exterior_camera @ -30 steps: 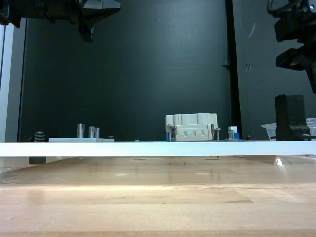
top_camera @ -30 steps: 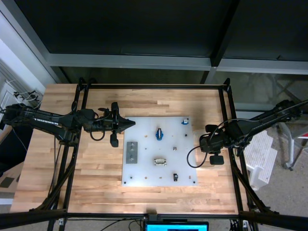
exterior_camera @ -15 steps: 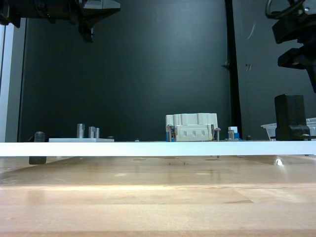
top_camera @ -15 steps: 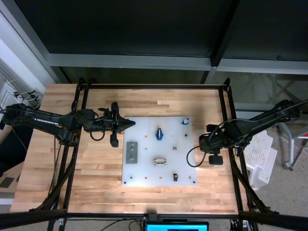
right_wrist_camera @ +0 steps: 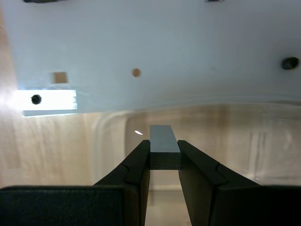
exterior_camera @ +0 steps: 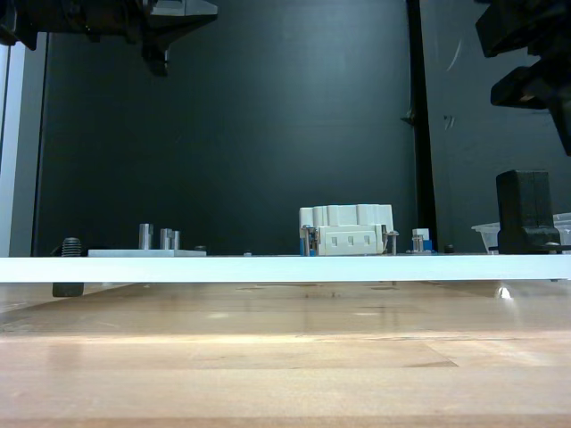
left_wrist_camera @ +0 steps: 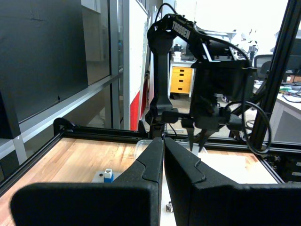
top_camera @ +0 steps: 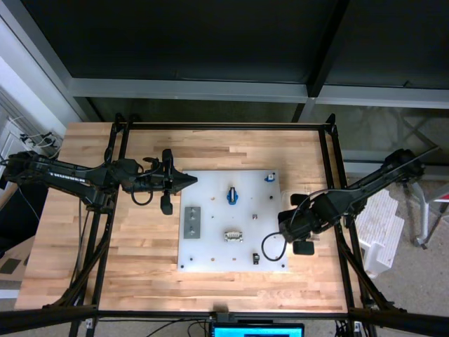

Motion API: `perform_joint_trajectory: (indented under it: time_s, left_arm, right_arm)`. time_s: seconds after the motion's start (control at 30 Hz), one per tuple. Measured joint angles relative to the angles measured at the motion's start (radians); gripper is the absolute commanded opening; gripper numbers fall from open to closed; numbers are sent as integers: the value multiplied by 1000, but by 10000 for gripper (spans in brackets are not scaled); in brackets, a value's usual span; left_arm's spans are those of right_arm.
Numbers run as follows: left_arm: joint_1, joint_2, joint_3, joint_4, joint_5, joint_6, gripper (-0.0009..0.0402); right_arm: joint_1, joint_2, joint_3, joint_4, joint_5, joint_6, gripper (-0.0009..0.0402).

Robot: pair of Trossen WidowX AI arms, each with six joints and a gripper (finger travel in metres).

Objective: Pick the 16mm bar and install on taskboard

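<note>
The 16mm bar (right_wrist_camera: 164, 140) is a short grey square bar, held upright between the fingers of my right gripper (right_wrist_camera: 164, 157), which is shut on it. This gripper (top_camera: 285, 223) hangs above the right edge of the white taskboard (top_camera: 210, 256), clear of its surface, and appears high at the right in the low view (exterior_camera: 526, 53). A small square hole (right_wrist_camera: 59, 76) and a round hole (right_wrist_camera: 136, 72) lie in the board ahead of the bar. My left gripper (top_camera: 188, 180) is shut and empty, raised over the board's far left corner (left_wrist_camera: 163, 141).
On the board stand a grey block with pegs (top_camera: 192, 222), a blue part (top_camera: 232, 195), a beige connector (top_camera: 233, 236) and a small black part (top_camera: 257, 258). A clear tray (top_camera: 379, 221) sits beyond the right frame rail. Black frame posts (top_camera: 335, 182) border the table.
My right gripper has moved left and toward the near edge with the bar, from beside the board to over its right edge. The left arm has not moved.
</note>
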Motion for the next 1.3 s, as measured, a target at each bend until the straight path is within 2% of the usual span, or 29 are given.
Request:
perform_joint_trajectory:
  time_s: [0.7, 1.3]
  left_arm:
    - [0, 0, 0, 0, 0, 0, 1]
    - [0, 0, 0, 0, 0, 0, 1]
  right_arm:
    - [120, 221, 155, 42, 7, 82, 23]
    - [173, 314, 208, 92, 9, 107, 23]
